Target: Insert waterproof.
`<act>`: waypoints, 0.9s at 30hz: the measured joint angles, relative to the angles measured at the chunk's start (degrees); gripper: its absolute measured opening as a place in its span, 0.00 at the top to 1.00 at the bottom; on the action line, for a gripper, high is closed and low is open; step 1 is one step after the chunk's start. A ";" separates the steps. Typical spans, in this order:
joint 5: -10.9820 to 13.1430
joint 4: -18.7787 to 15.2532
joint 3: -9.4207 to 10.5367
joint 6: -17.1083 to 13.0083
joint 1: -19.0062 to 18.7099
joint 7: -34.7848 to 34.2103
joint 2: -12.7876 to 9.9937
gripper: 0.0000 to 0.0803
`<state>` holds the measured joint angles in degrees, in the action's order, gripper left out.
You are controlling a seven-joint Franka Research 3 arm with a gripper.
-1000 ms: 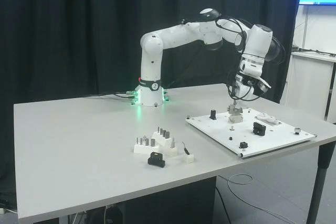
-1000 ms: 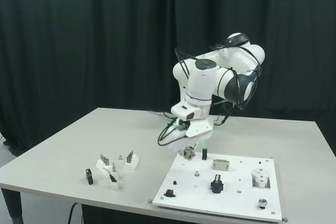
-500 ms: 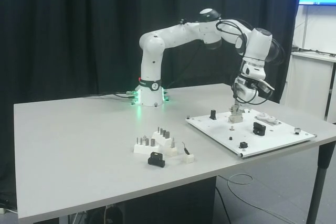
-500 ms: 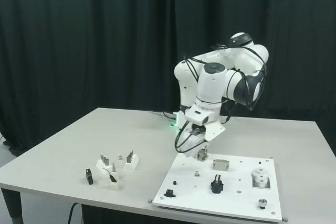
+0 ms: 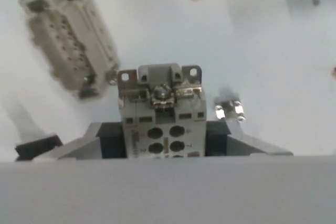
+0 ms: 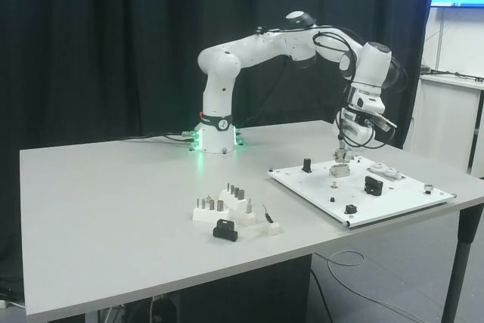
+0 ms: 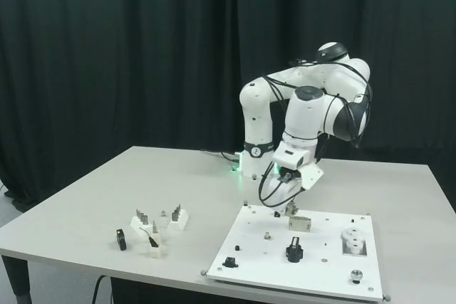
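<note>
In the wrist view my gripper is shut on a grey waterproof connector, with a black finger on each side of it. The matching grey socket lies on the white board, off to one side of the held connector and turned at an angle to it. From the room cameras, my gripper hangs just above the board, close beside the socket. There the held part is too small to make out.
The board also carries several black parts, a white round fitting and a small metal stud. White holders with grey pins and a black block sit on the grey table.
The arm has carried the held connector across the board's back edge, from near the small black upright part to right beside the grey socket. The wrist has also turned.
</note>
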<state>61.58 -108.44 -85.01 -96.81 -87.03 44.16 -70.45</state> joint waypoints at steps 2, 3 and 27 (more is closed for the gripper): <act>0.16 -0.94 0.02 -0.63 -1.22 0.00 0.00 0.61; 0.29 -1.41 0.04 -0.90 -1.79 0.00 0.00 0.61; 5.28 -11.91 0.94 -10.76 -12.13 -0.10 0.02 0.61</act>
<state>66.86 -120.35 -84.07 -107.57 -99.16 44.06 -70.43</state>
